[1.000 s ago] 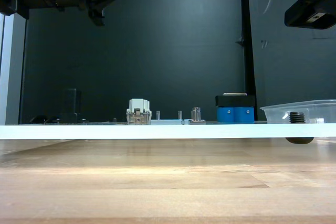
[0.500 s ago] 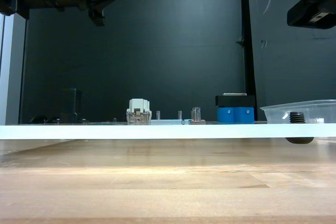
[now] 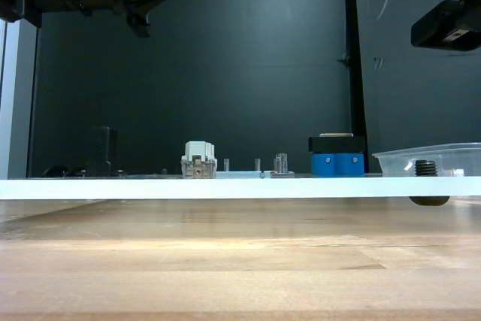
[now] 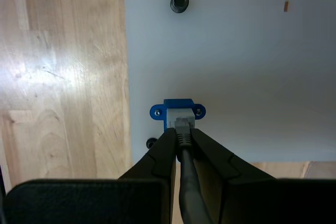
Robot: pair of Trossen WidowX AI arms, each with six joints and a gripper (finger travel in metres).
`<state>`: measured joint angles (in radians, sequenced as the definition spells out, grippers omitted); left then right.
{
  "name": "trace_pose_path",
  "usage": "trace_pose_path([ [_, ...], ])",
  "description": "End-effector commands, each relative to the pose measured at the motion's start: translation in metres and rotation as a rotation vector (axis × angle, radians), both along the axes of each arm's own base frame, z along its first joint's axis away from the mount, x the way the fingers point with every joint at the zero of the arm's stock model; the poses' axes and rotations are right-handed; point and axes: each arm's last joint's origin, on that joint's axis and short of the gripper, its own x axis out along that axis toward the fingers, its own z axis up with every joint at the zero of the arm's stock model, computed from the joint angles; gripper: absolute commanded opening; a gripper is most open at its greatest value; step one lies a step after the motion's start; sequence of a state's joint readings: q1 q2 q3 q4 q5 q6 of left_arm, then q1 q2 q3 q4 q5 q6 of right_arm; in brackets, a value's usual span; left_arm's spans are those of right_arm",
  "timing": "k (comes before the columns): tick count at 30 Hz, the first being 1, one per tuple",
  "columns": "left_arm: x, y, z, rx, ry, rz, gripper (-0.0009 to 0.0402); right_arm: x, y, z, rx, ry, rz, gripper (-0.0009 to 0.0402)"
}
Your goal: Pick the RJ45 connector and install on taskboard
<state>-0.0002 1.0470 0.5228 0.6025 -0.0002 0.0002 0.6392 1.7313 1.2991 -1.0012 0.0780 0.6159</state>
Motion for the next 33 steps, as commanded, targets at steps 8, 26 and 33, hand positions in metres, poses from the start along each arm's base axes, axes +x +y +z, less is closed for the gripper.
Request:
trace_pose_path([
  [8,0.0,0.0,0.0,0.0,0.0,0.0,0.0,0.0,-0.001,0.001,0.0,-0.003,0.001,0.0001],
  [26,0.0,0.0,0.0,0.0,0.0,0.0,0.0,0.002,0.001,-0.014,-0.021,0.014,0.002,0.0001],
  [33,0.0,0.0,0.0,0.0,0.0,0.0,0.0,0.0,0.0,-0.02,-0.026,0.02,0.004,0.0001],
])
